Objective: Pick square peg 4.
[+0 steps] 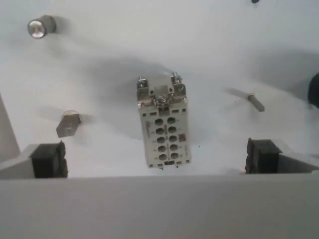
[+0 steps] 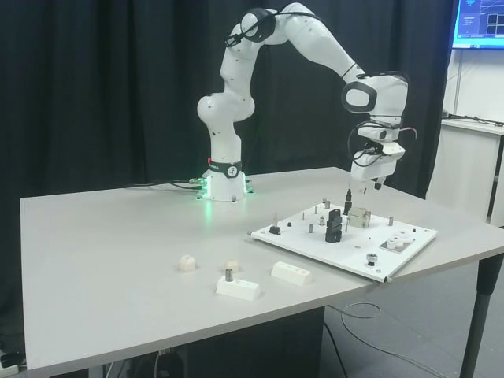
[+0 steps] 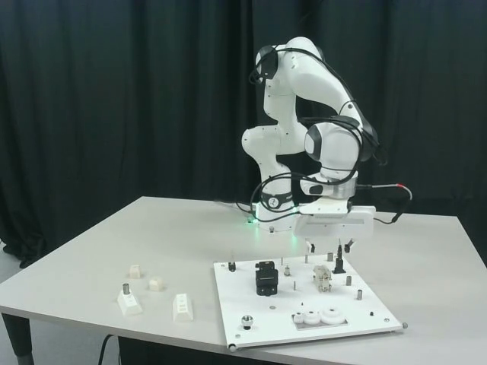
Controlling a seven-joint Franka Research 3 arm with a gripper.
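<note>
Square peg 4 (image 1: 68, 123), read here as the stubby grey peg with a squared head though no number shows on it, stands upright on the white board (image 1: 209, 45) to one side of the connector (image 1: 162, 127). It is near the connector, not touching it, and nothing grips it.

The gripper (image 1: 155, 158) hangs above the connector with its 2 black fingers (image 1: 48, 159) spread wide. 1 finger is on each side of the connector, both well clear of it, and they hold nothing. The peg lies closer to 1 of those fingers than the connector does, but is still apart from it.

The connector is a pale block with 2 columns of sockets and metal screw clamps at 1 end. Beyond the connector's clamp end stands a round grey peg (image 1: 42, 26). On the connector's other side from the task peg, a thin grey pin (image 1: 255, 101) stands alone.

In the second room view the gripper (image 3: 329, 247) is directly over the connector (image 3: 322, 277), with the white arm (image 3: 335, 144) bent above it. A black block (image 3: 265, 277) sits on the board (image 3: 236, 312) beside the connector, and 2 white gears (image 3: 319, 315) lie nearer the board's front edge.

The board rests on the grey table (image 3: 91, 251). Well apart from the connector, off the board, 4 small white pieces (image 3: 156, 283) lie on the table.
</note>
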